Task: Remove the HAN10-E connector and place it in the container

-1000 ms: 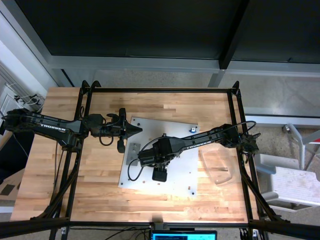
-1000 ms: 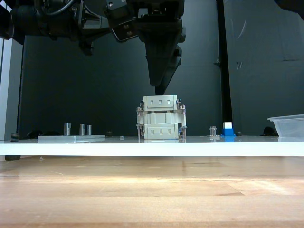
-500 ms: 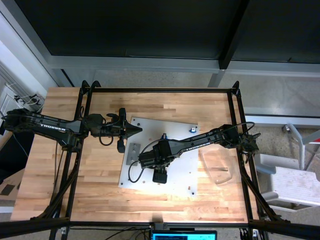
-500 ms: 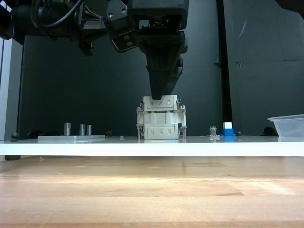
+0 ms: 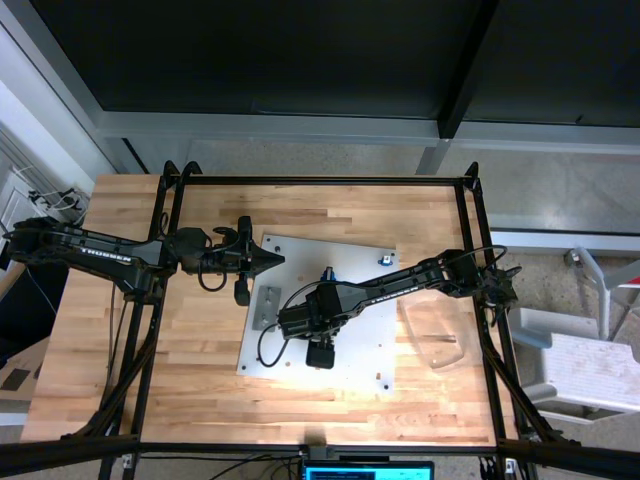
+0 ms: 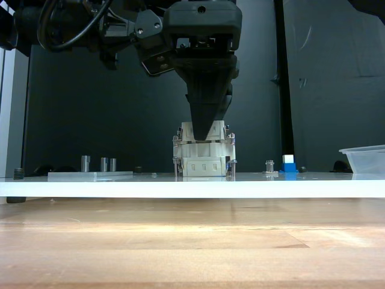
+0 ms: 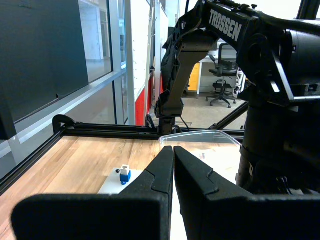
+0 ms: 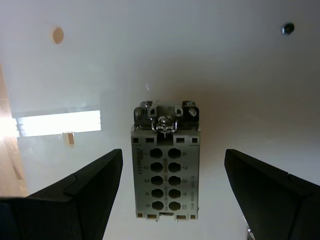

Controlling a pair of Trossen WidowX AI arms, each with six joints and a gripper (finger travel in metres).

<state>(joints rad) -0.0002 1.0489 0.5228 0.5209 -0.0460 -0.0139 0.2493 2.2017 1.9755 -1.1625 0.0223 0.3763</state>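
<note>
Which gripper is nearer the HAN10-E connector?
Right. The right gripper is open astride the connector from above; the left gripper hangs shut by the board's far-left corner.

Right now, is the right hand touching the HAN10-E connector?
Apart. The right wrist view shows the right hand open, its fingers flanking the HAN10-E connector with white board visible both sides. The left hand hangs shut near the board's left edge.
</note>
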